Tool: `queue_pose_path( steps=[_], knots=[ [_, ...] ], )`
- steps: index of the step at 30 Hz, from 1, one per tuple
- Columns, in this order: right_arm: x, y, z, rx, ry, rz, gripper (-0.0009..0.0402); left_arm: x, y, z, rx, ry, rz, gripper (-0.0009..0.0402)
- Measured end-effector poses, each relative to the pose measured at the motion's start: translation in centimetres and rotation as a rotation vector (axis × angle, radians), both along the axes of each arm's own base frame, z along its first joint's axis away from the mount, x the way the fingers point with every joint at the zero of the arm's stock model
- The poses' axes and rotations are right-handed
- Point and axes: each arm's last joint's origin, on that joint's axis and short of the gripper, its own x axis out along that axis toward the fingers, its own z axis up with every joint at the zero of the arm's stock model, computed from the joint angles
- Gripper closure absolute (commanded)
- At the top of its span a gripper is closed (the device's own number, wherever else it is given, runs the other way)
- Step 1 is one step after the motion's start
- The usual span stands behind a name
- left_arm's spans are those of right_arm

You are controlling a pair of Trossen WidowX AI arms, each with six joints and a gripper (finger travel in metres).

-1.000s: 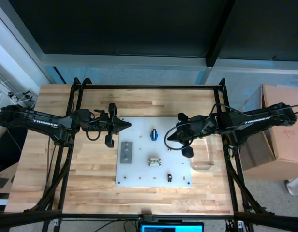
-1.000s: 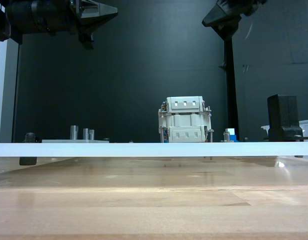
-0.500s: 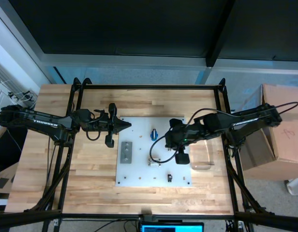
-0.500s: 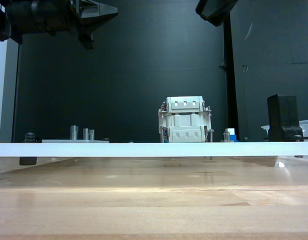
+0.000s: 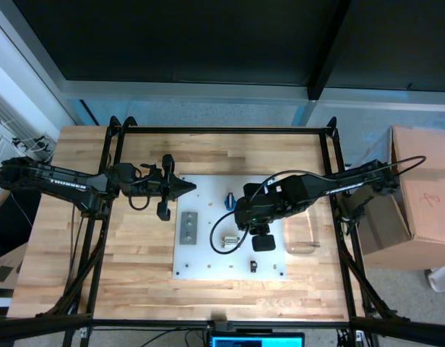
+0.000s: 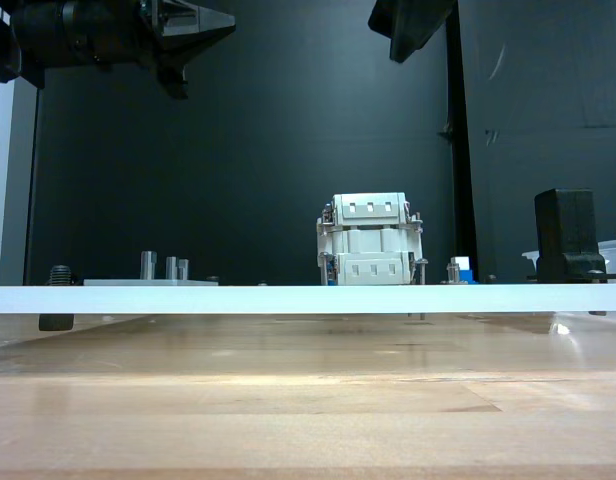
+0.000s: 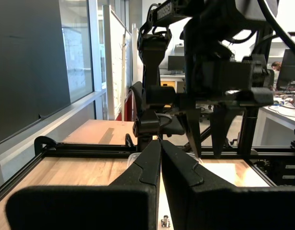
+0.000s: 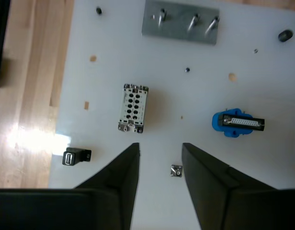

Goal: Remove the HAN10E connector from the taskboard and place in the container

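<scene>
Pale butcher-block planks form the tabletop (image 5: 128, 267), framed by black metal tubing, and a flat white taskboard (image 5: 208, 262) lies at its middle. The HAN10E connector (image 5: 230, 242), a boxy beige-grey rectangular housing with two rows of dark pin holes on top (image 8: 132, 108), sits upright and level in its seat near the board's centre, with nothing touching it; the low view shows its stepped, ribbed sides (image 6: 371, 240) rising from the board's thin white edge. The right gripper (image 5: 239, 215) hangs over the board well above the connector, toward the board's far edge from it, its two matte black fingers (image 8: 130, 163) spread apart with nothing between them. The left gripper (image 5: 188, 186) hovers high over the board's far left corner, its wedge-shaped black fingers (image 7: 147, 163) pressed together on nothing. A grey metal block (image 5: 188, 228) with three short shiny pins stands near the board's left edge, a rounded blue connector (image 5: 230, 200) near its far edge, and a small black socket (image 5: 254, 266) near its near edge. The container (image 5: 303, 240), a clear plastic tub, rests on the wood just beside the board's right edge.
</scene>
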Motion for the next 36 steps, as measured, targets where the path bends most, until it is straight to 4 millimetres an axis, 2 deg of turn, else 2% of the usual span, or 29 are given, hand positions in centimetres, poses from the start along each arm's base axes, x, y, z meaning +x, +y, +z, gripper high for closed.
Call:
queue_pose_path(
  steps=[7, 12, 19, 36],
  knots=[
    [0.8, 0.5, -1.1, -0.009, 0.041, 0.006, 0.0165, 0.0, 0.0, 0.0, 0.0, 0.0, 0.0, 0.0393],
    [0.9, 0.7, -1.4, -0.011, 0.047, 0.01, 0.0135, 0.0, 0.0, 0.0, 0.0, 0.0, 0.0, 0.0393],
    [1.4, 1.0, -2.2, -0.017, 0.072, 0.009, 0.013, 0.0, 0.0, 0.0, 0.0, 0.0, 0.0, 0.0393],
    [3.4, 1.7, -6.2, -0.029, 0.175, -0.005, 0.013, 0.0, 0.0, 0.0, 0.0, 0.0, 0.0, 0.0393]
  ],
)
